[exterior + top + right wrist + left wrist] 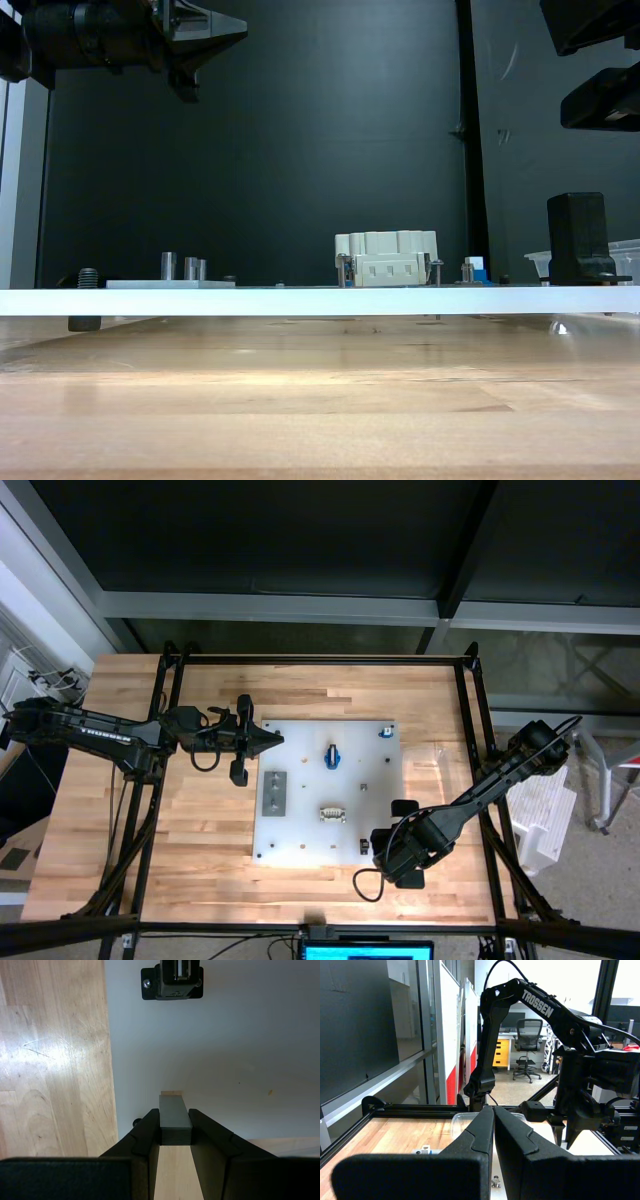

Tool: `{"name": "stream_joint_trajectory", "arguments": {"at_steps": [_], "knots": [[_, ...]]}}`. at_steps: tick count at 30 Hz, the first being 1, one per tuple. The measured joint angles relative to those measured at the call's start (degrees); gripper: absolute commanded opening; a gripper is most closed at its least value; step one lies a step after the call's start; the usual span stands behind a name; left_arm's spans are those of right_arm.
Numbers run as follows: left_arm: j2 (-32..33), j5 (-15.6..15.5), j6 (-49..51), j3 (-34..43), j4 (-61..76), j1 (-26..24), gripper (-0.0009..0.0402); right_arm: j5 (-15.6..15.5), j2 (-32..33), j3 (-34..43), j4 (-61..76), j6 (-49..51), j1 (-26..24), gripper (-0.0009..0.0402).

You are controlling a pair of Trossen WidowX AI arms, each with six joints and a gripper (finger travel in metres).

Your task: Pick the 16mm bar and install on taskboard

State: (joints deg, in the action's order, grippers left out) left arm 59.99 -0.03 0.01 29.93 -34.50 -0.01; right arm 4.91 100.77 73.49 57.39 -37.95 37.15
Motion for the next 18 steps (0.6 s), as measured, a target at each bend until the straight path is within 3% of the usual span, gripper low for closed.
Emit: {"name": "stream_joint_trajectory", "arguments": {"at_steps": [18], "knots": [[0.00, 0.00, 0.02, 0.02, 0.00, 0.00, 0.0000, 1.11, 0.00, 0.00, -0.07, 1.40, -0.02, 0.0002]]}}
